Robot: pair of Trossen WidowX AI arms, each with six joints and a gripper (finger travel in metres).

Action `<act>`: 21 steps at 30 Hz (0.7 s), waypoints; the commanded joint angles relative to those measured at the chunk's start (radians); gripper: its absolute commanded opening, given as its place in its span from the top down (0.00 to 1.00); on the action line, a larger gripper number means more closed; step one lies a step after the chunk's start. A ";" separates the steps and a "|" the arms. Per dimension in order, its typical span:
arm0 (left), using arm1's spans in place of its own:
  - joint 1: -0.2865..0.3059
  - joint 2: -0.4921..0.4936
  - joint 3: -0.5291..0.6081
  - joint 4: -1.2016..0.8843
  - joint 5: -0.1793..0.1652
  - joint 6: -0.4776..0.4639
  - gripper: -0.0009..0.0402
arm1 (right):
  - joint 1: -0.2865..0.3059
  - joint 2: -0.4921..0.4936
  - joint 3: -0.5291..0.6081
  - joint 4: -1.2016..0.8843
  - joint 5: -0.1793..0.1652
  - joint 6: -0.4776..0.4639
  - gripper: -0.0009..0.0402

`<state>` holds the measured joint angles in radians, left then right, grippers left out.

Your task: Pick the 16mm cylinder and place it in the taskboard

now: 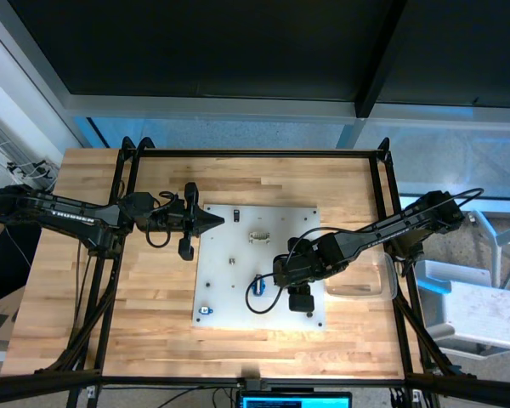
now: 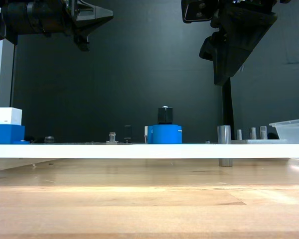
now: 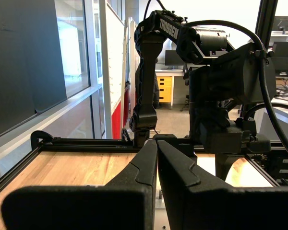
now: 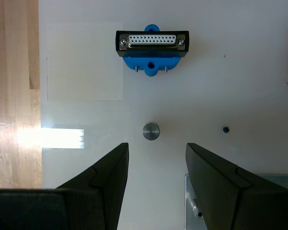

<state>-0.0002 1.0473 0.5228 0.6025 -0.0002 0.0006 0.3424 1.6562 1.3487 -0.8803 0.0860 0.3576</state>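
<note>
The 16mm cylinder (image 4: pixel 151 131) stands upright in a hole of the white taskboard (image 4: pixel 230 72), its round grey top showing just ahead of my right gripper (image 4: pixel 157 148). That gripper is open, empty and hangs well above the board (image 2: pixel 89 150). In the low view the cylinder (image 2: pixel 224 144) pokes through the plate, below the right gripper (image 2: pixel 220 79). From above, the right gripper (image 1: pixel 285 270) hides the cylinder. My left gripper (image 1: pixel 217 220) is shut and empty, held high over the board's left edge (image 2: pixel 108 16).
A blue fitting with a D-sub connector (image 4: pixel 152 48) sits on the board beyond the cylinder. A beige connector (image 1: pixel 257 236) lies farther back. A clear plastic tray (image 1: pixel 370 285) rests off the board's right edge. Small pegs (image 2: pixel 253 133) stand near the tray.
</note>
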 commanded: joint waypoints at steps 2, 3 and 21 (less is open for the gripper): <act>0.000 0.000 0.000 0.000 0.000 0.000 0.98 | 0.000 0.000 0.000 0.004 0.000 0.000 0.58; 0.000 0.000 0.000 0.000 0.000 0.000 0.98 | 0.000 0.000 0.000 0.005 0.000 0.000 0.58; 0.000 0.000 0.000 0.000 0.000 0.000 0.98 | 0.000 0.000 0.000 0.012 0.000 0.000 0.58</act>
<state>-0.0002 1.0470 0.5224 0.6029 -0.0002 0.0010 0.3424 1.6566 1.3487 -0.8684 0.0860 0.3573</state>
